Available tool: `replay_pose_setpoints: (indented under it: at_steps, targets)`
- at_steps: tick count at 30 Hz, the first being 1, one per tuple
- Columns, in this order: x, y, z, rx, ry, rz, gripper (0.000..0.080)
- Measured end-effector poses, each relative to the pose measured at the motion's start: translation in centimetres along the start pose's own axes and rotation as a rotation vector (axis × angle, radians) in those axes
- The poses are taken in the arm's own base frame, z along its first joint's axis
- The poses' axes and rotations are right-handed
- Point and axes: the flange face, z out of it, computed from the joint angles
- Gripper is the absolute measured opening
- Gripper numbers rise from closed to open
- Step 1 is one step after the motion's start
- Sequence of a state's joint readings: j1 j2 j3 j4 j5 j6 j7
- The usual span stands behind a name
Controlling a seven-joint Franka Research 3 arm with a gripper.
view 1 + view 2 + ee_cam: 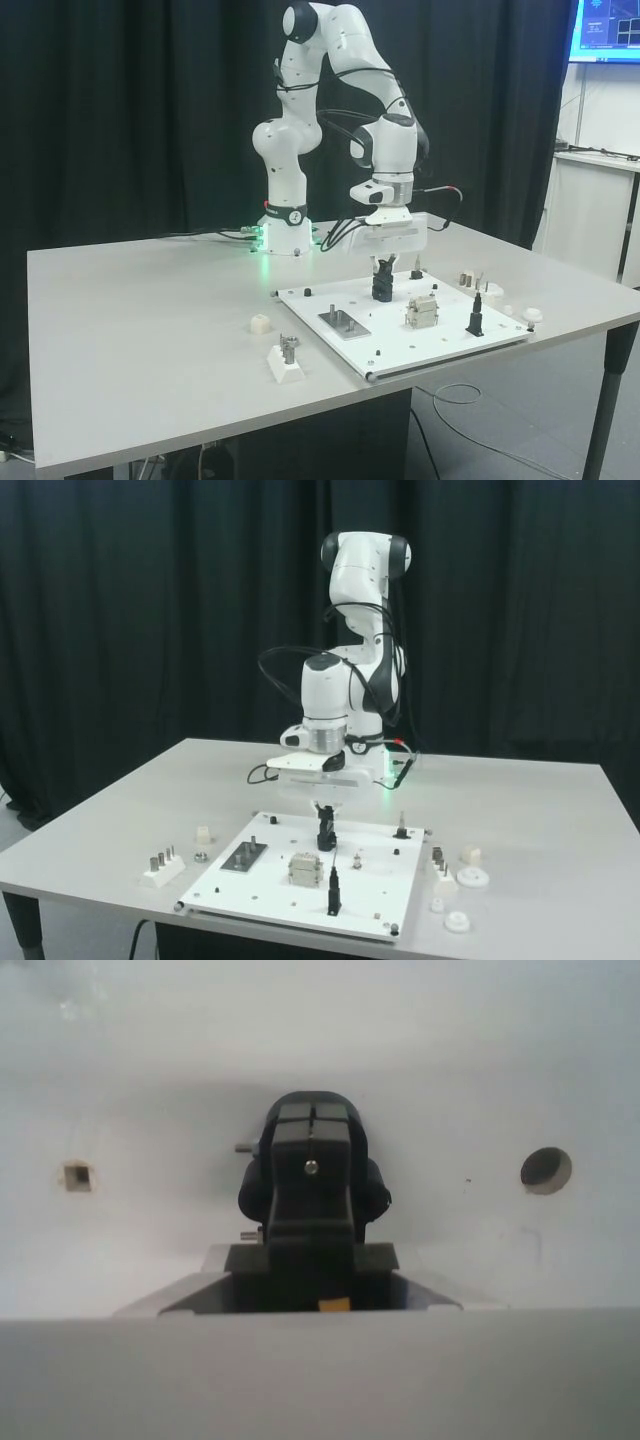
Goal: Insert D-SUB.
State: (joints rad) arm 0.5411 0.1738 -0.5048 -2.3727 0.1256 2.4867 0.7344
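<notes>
d-sub connector, a black moulded plastic plug body [310, 1185] with a small screw on its face, clamped between the two black fingers of the gripper [381, 266] and standing upright on the flat white assembly board [330, 300]. fingers drawn in narrow around the plug, pressing both its sides. plug [325, 835] seated low against the board near its middle, toward the arm's side, apparently at or in its socket; how deep, cannot tell.

judged as the insertion step itself, late in the task: plug down at the board, grip not yet let go. next move calls for a straight push along the plug's axis with no tilt, then a clean release upward without dragging the plug back out. a skewed push risks binding the pins.

around it on the board: a grey metal plate fixture [343, 321], a small grey boxy module [423, 311], a slim black upright post [477, 314], each well apart from the plug. off the board on the grey table [150, 300], a white block with metal pins [285, 360].

white arm [345, 670] folded high over its base, forearm dropping steeply, wrist pointing straight down above the board.
</notes>
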Motion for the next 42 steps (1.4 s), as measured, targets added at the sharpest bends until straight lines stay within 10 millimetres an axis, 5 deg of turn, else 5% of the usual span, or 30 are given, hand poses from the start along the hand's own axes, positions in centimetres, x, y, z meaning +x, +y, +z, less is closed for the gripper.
replay_pose_setpoints:
  at_steps: [26,27,32,33,41,42]
  targets:
    - [-0.2,-0.1,0.1,-0.001,-0.001,-0.042,0.0153]
    - [-0.2,-0.1,0.0,-0.001,-0.001,-0.046,0.038]
    - [-0.2,-0.1,-0.2,0.001,-0.003,-0.048,0.038]
    - [-0.2,-0.1,-0.2,0.002,-0.004,-0.048,0.0664]
    - [-0.2,0.1,-1.2,0.002,-0.016,-0.052,0.0664]
    - [-0.2,0.2,-1.3,0.001,-0.017,-0.053,0.0793]
